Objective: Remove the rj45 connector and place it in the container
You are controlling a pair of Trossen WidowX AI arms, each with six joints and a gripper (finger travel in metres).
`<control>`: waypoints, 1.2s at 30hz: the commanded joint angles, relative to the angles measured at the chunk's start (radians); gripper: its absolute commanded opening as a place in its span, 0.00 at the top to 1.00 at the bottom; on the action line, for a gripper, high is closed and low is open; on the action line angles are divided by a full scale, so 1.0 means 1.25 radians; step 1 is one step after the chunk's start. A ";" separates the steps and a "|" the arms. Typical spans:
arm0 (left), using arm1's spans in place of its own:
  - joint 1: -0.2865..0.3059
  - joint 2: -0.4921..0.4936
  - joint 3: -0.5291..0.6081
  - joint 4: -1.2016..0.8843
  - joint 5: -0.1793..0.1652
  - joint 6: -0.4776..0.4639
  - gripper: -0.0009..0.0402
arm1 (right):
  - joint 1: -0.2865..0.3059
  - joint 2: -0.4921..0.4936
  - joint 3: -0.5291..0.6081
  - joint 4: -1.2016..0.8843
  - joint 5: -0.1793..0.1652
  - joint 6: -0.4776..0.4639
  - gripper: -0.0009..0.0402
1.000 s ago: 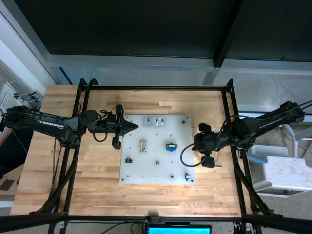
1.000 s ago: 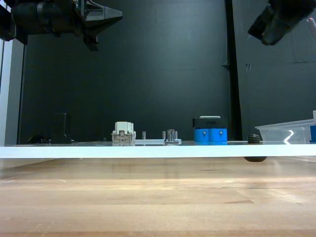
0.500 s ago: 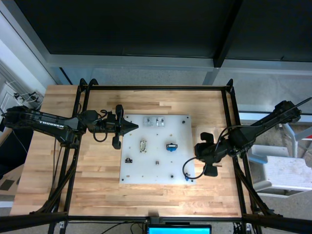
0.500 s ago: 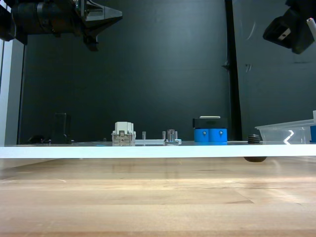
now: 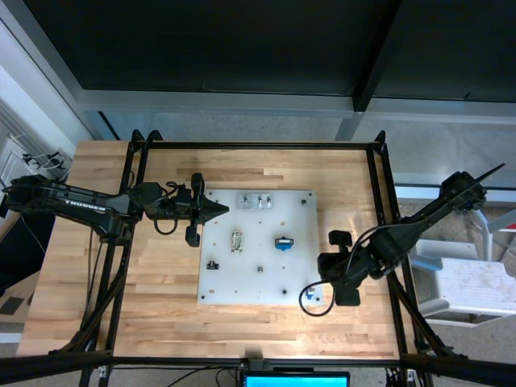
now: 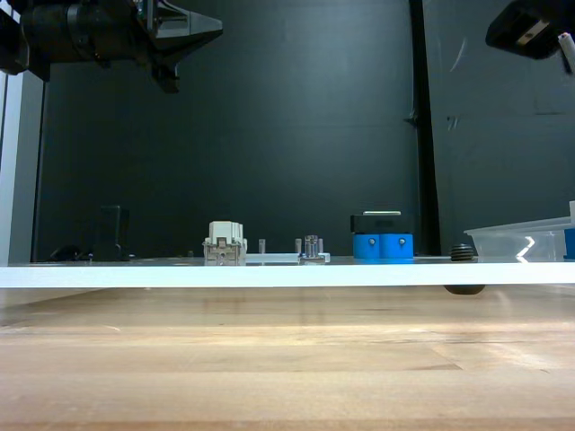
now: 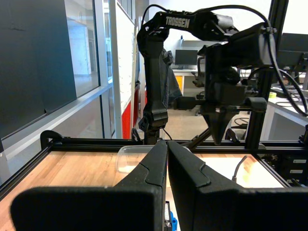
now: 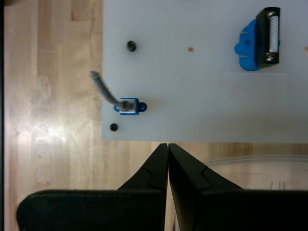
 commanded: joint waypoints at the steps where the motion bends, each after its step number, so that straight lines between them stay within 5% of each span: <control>1: 0.000 0.000 0.000 0.000 0.000 0.000 0.98 | 0.012 0.025 0.023 -0.011 -0.006 0.012 0.98; 8: 0.000 0.000 0.000 0.000 0.000 0.000 0.98 | 0.030 0.063 0.051 -0.009 -0.030 0.032 0.98; 16: 0.000 0.000 0.000 0.000 0.000 0.000 0.98 | 0.034 0.091 0.060 -0.003 -0.027 0.037 0.96; 29: 0.000 0.000 0.000 0.000 0.000 0.000 0.98 | 0.035 0.122 0.059 0.004 -0.018 0.047 0.61; 36: 0.000 0.000 0.000 0.000 0.000 0.000 0.98 | 0.032 0.162 0.059 0.042 -0.020 0.045 0.56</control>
